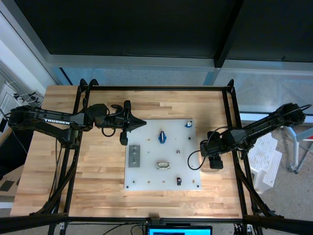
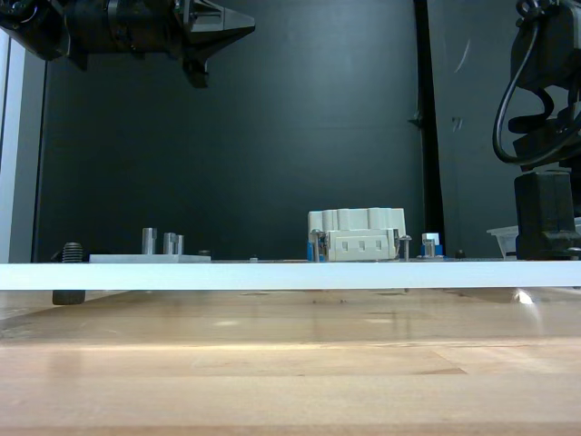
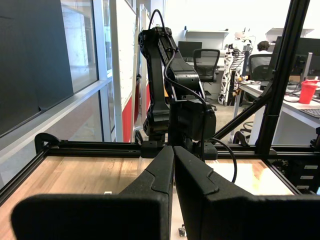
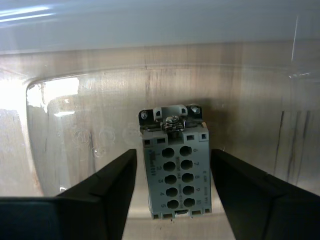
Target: Pick the HAN10E connector and install on the hub
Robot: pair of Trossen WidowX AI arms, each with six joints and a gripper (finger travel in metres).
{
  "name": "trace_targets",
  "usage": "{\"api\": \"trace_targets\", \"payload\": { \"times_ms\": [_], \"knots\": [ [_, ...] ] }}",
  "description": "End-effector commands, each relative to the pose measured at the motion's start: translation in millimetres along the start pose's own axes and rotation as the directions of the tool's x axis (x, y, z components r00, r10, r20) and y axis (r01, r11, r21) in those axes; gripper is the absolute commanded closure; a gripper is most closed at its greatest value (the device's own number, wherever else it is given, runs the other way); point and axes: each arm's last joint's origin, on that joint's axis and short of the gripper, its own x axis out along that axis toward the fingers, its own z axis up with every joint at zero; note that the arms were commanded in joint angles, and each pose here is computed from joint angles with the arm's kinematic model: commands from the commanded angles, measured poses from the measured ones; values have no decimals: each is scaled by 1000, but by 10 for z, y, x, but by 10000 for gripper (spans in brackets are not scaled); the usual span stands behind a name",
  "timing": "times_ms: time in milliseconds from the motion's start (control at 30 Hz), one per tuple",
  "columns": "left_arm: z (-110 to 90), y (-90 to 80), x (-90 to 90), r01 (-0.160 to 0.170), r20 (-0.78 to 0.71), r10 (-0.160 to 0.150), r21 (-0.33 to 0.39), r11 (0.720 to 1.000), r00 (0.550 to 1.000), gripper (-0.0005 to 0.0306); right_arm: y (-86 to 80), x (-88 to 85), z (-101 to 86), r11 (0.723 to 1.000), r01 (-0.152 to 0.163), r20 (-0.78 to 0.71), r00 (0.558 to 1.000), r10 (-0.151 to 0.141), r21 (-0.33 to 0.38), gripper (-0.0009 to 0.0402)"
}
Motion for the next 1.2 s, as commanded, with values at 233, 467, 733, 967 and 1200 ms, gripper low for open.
{"api": "trace_targets", "payload": {
  "times_ms": [233, 467, 733, 967, 1200],
  "knots": [
    [-1, 1, 1, 0, 0, 0, 0, 1000, 1000, 300, 5, -18, 15, 1000, -5, 4, 1000, 5, 1, 318],
    [-1, 1, 1, 0, 0, 0, 0, 1000, 1000, 300, 15, -78, 53, 1000, -8, 12, 1000, 8, 0, 387],
    [-1, 0, 1, 0, 0, 0, 0, 1000, 1000, 300, 38, -314, 153, 1000, -10, 6, 1000, 10, -3, 382],
    [-1, 1, 1, 0, 0, 0, 0, 1000, 1000, 300, 62, -646, 275, 1000, -17, 23, 1000, 17, -2, 380],
    [-1, 0, 1, 0, 0, 0, 0, 1000, 1000, 300, 75, -840, 335, 1000, -22, 39, 999, 22, 0, 380]
  ]
}}
